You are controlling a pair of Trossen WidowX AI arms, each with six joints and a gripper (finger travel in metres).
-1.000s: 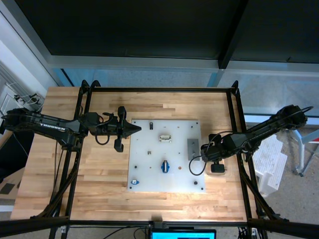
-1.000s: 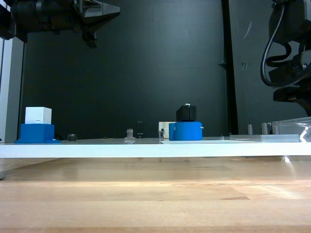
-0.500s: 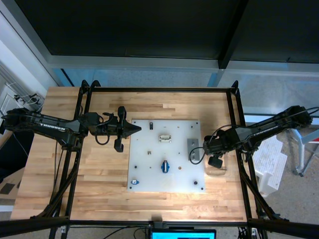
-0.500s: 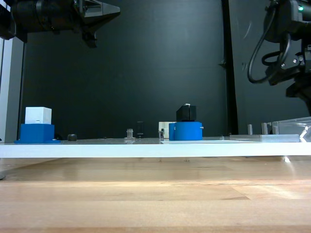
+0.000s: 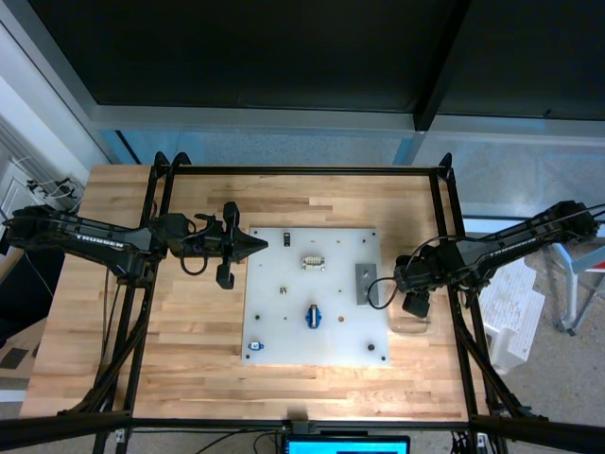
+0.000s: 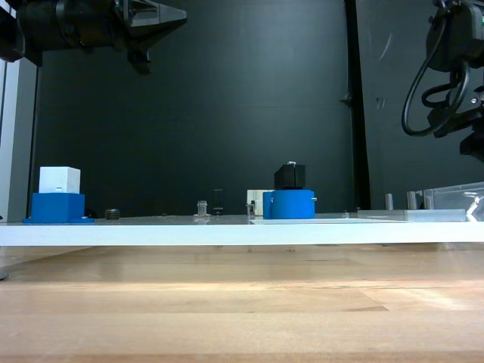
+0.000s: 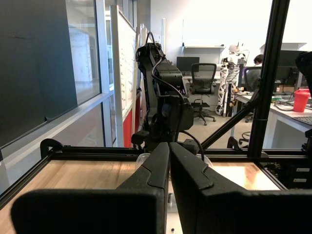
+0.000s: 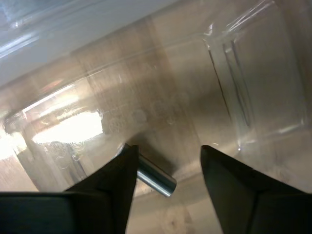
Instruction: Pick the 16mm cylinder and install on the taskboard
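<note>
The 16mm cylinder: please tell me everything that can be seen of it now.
The 16mm cylinder is a short, shiny silvery metal peg lying on its side in the clear tray, between the open fingers of the right tool, one end at a finger's edge. The left tool hangs shut above the taskboard's left edge.

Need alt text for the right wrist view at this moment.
The right gripper, fingers open, points down into a clear plastic tray where the 16mm cylinder lies between the fingers, close to one tip. Wood grain shows through the tray. The left gripper, shut, is outside this view, parked over the left edge of the taskboard.
</note>
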